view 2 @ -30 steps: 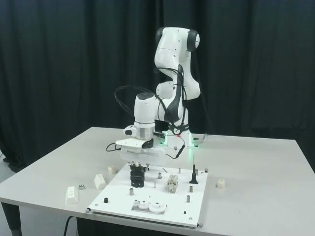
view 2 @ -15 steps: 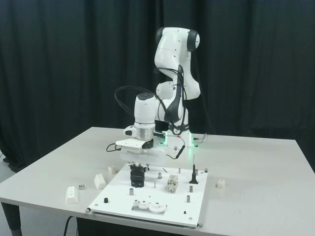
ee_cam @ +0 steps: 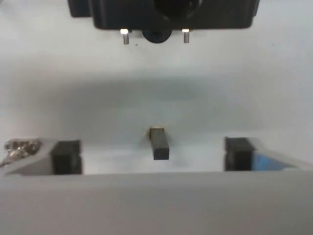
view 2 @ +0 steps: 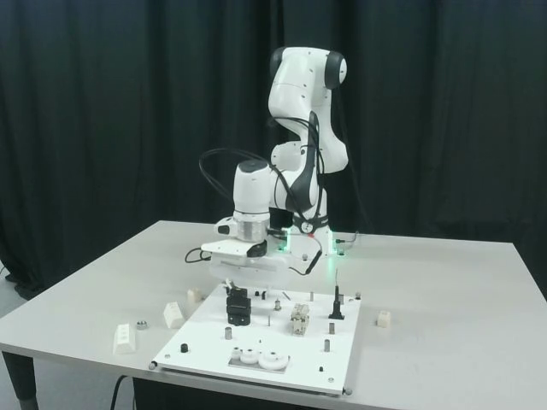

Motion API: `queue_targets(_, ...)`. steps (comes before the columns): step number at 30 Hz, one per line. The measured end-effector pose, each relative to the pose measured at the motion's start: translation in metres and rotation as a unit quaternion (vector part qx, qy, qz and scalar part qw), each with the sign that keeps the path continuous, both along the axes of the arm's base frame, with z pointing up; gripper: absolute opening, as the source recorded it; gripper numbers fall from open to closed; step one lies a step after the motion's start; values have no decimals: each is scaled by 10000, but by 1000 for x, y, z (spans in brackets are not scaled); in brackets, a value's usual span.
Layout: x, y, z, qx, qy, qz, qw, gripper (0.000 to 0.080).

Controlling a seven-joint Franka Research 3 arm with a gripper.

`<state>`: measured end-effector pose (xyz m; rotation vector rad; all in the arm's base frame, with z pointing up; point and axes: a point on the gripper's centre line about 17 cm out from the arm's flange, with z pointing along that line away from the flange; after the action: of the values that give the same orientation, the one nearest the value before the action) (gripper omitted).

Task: Insert square peg 2.

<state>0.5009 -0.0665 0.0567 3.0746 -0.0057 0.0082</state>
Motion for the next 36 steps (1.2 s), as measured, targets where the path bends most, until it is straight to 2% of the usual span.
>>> queue_targets(1, 0, 0, 1, 8, -2, 2, 10000, 485)
queue_targets(2, 0, 1, 2, 17, -1, 3, 10000, 716)
queue_targets(7, 2, 4, 12, 83, -5, -1, 10000, 716)
queue_targets(8, 2, 5, 15, 99, -5, -2, 10000, 778)
queue_targets(18, -2, 12, 40, 290, 95, -78, 9995, 795)
queue_targets(23, -2, 13, 50, 357, 79, -179, 9992, 799)
queue_targets(36, -10, -4, 64, 457, 127, -488, 9977, 800)
